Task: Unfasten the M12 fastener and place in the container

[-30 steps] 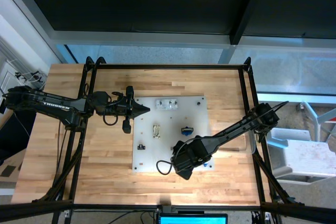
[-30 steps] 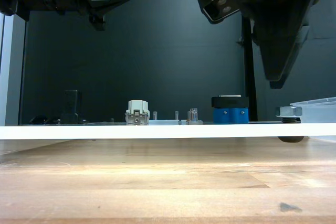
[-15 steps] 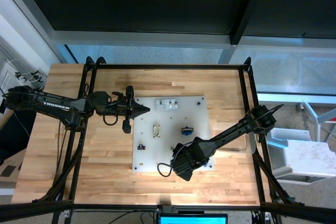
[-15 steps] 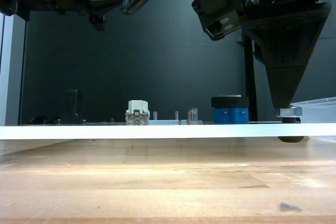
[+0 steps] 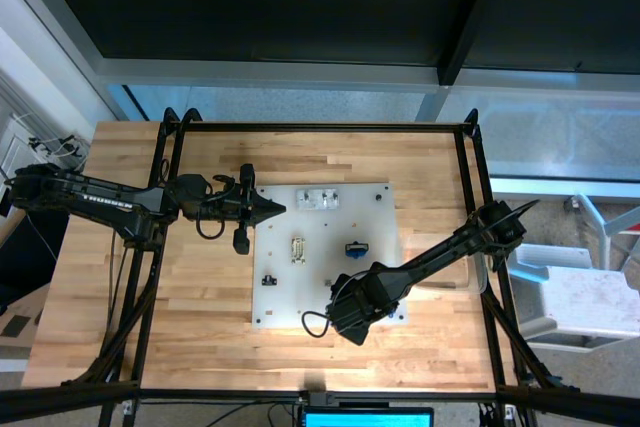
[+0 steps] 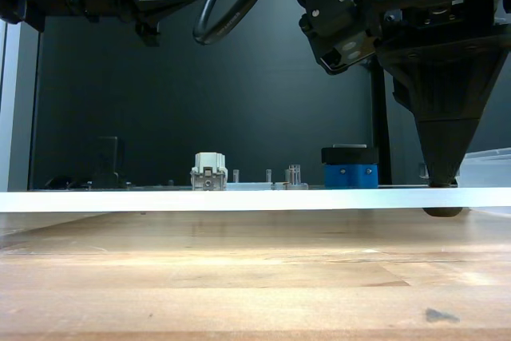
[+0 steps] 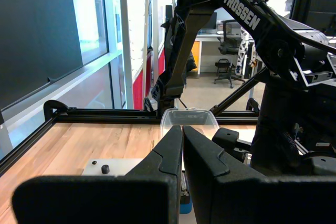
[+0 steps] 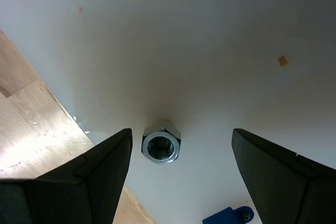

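Right between the spread fingers (image 8: 89, 177) of the right gripper (image 8: 181, 136) we see the silver nut (image 8: 161, 147). It stands upright on the white board (image 8: 210, 51), close to the board's edge, with its dark bore facing the right wrist camera. Neither finger touches it. Whether it sits on its stud we cannot tell: from above the nut covers that spot, and in the low view a dark finger stands in front of it. We can say it is not in the container (image 7: 197, 116), the clear tray that lies just off the board's right side, beyond the right arm. A blue block (image 6: 349, 175) stands on the board near the nut. Further out, the left gripper (image 5: 278, 209) hangs high over the board's far left edge, its fingers pressed together and holding nothing. The wooden table (image 5: 200, 287) carries it all.
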